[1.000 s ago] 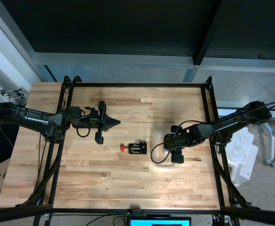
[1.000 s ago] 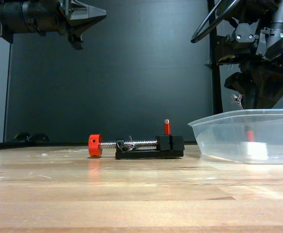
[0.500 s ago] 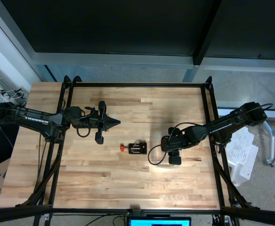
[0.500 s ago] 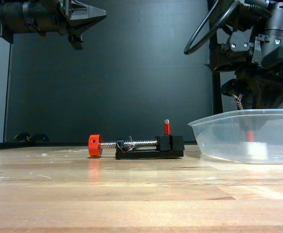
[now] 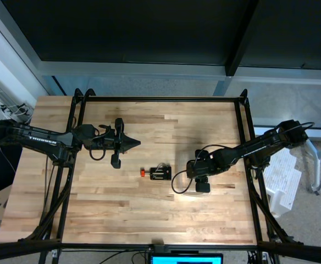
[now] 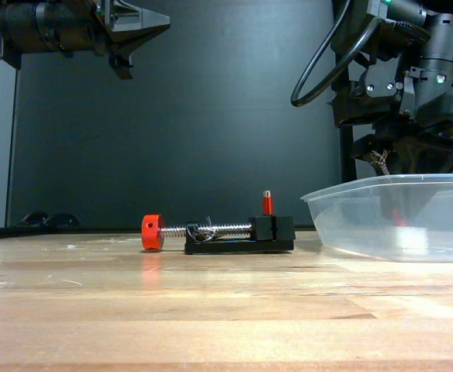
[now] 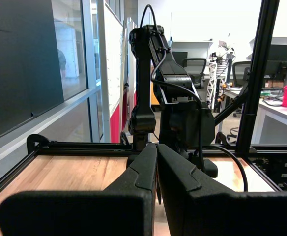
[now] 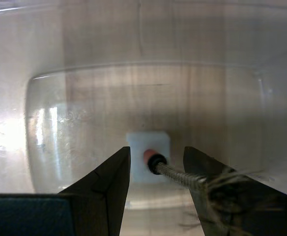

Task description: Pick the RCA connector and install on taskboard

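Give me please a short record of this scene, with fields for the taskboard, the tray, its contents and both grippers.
taskboard: on the table, between the arms, untouched
clear tray: on the table beside the taskboard, apart from it
white square piece: on the tray floor
RCA connector: probably the small dark-ringed metal piece at the white piece; not certain
right gripper: low over the tray, fingers open on either side of the white piece
left gripper: raised over the table, fingers shut, holding nothing
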